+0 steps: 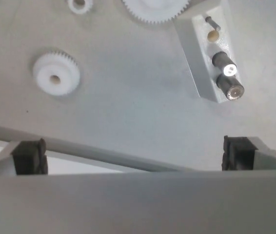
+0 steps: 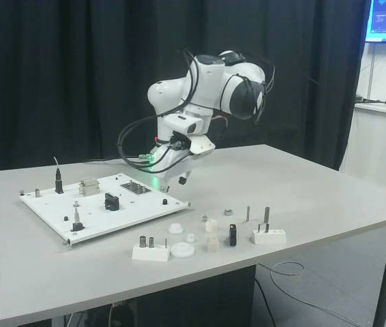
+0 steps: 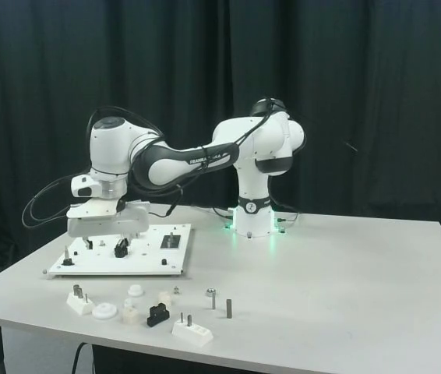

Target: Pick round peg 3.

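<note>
- Tool (image 1: 133, 156) of mine hangs above the white board (image 2: 104, 204), pads (image 1: 30, 157) spread wide, holding nothing.
- Round pegs stand in a white peg block (image 2: 151, 253) on the grey surface (image 2: 316, 197), near edge, beside white gears (image 2: 182, 251).
- I judge peg 3 (image 1: 224, 61) untouched; approach, descent and grasp all remain.

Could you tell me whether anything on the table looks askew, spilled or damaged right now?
Nothing stands out: the peg holder stands flat with its pegs upright, and the white gears lie flat on the grey table.
</note>
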Robot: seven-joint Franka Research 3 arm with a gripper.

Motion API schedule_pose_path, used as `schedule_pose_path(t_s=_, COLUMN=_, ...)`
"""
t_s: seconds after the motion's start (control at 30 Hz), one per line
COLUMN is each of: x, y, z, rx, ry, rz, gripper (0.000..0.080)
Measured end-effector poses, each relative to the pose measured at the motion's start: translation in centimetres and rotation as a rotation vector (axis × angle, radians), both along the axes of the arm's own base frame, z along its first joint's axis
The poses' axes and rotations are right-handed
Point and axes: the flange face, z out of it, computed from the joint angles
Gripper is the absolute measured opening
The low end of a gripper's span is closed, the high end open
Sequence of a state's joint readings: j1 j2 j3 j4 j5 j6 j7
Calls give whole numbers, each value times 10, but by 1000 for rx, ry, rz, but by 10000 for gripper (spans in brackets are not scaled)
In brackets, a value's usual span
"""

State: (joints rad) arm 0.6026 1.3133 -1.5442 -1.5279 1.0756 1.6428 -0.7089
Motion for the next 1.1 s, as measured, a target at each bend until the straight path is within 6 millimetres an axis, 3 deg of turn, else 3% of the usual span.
schedule_pose_path(t_s=0.67, x=-3, y=-24, z=-24, rx=8, ry=-14, rz=16, gripper=800)
schedule_pose_path(t_s=1.1, x=1, y=-52, z=-42, rx=-14, ry=-44, rz=82, gripper=800)
